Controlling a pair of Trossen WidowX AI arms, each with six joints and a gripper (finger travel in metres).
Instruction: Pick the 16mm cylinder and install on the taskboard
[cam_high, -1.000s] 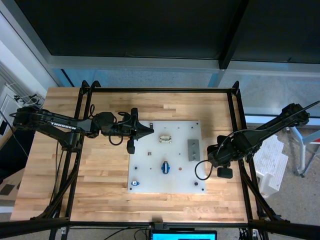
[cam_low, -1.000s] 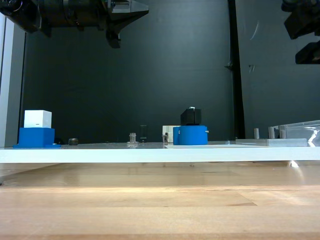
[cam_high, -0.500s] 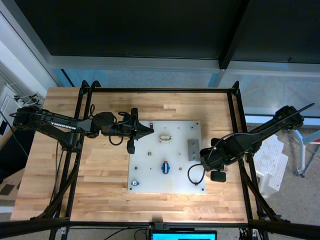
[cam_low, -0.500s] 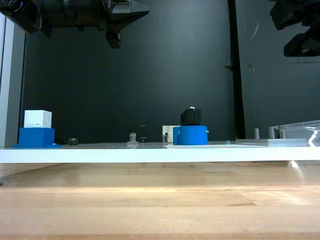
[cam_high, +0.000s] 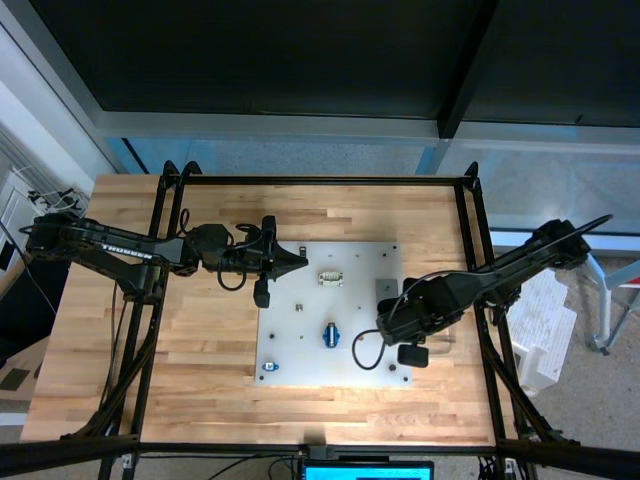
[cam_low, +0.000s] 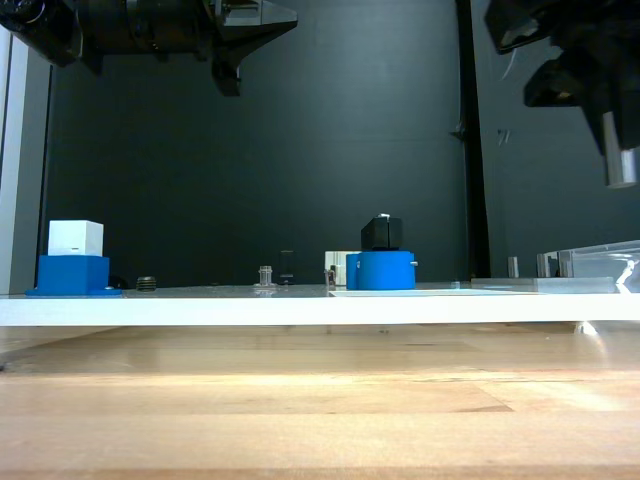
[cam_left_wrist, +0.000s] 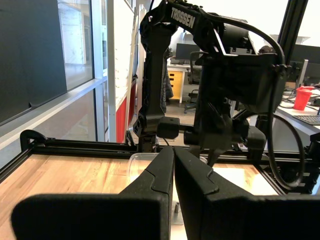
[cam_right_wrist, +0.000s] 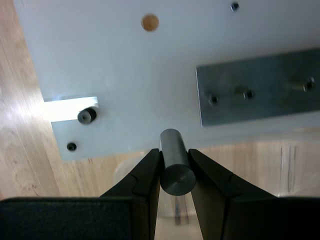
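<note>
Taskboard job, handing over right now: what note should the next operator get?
Right tool: shut on the 16mm cylinder, held well above the taskboard, near the grey block.
Left tool: shut, empty, parked high over the board's far left corner.
Done: cylinder picked.
Left: lower it and install it on the board. The round hole looks a likely seat, but that is unconfirmed.

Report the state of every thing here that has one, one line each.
16mm cylinder: clamped in the right tool, above the taskboard, not yet installed.
right tool: shut on the cylinder, over the board's right edge.
left tool: shut, empty, raised over the board's far left part.
round hole: empty.
taskboard: flat on the table.
</note>
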